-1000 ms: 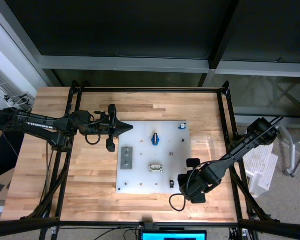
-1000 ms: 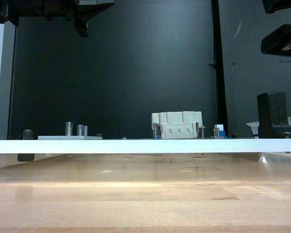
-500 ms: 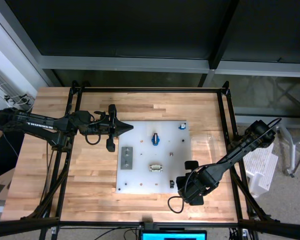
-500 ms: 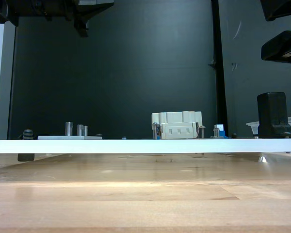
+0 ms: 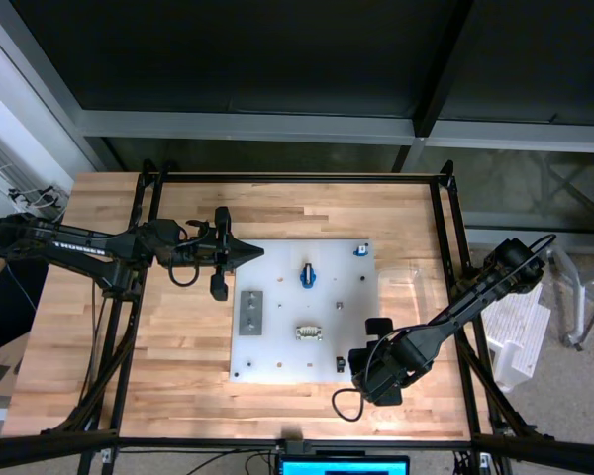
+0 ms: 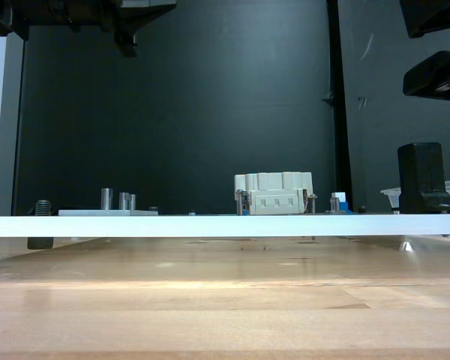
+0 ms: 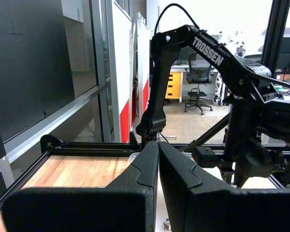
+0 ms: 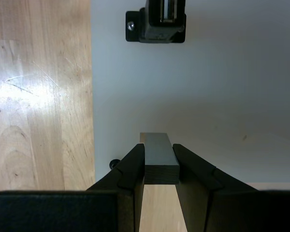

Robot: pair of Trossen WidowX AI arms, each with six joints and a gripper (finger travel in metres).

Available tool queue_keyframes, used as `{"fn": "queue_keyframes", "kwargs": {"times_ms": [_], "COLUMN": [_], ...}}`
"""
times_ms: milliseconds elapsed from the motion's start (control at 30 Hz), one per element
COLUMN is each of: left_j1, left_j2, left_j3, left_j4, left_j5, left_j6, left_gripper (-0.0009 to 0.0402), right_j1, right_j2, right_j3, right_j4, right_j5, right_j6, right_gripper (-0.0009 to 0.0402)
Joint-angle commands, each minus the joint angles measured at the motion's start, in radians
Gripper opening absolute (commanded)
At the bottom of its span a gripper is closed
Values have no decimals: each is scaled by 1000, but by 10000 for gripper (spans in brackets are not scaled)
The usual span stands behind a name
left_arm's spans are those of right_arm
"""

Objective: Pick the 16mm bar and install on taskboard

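Right gripper (image 8: 158, 147) is clamping the 16mm bar (image 8: 159, 164) lengthwise over the taskboard's (image 5: 277, 297) 5 o'clock corner; left gripper (image 5: 258, 253) (fingers (image 7: 140, 169) clenched, empty) is hovering at 10 o'clock.

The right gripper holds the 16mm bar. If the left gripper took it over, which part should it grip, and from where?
Probably the bare end of the 16mm bar sticking out past the right gripper, above the taskboard at its near right corner. The left gripper, shut over the far left corner, would come from beyond that end.
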Motion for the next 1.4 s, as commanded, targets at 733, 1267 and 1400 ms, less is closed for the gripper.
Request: {"fn": "queue_keyframes", "kwargs": {"times_ms": [733,1267,1400], "left_j1": [0,0,0], "left_j2": [0,0,0], "left_j3": [0,0,0], "left_j4": [0,0,0], "left_j5": [0,0,0], "left_j6": [0,0,0], "left_gripper": [1,1,1], "right_j1": [0,0,-1], "right_j2": [5,5,5], "right_j3": [-10,-41,-56], "right_j4": [18,50,63], "right_j5": [-6,-29,-28], "right_j6": [9,15,15], "right_gripper": [2,0,0]}}
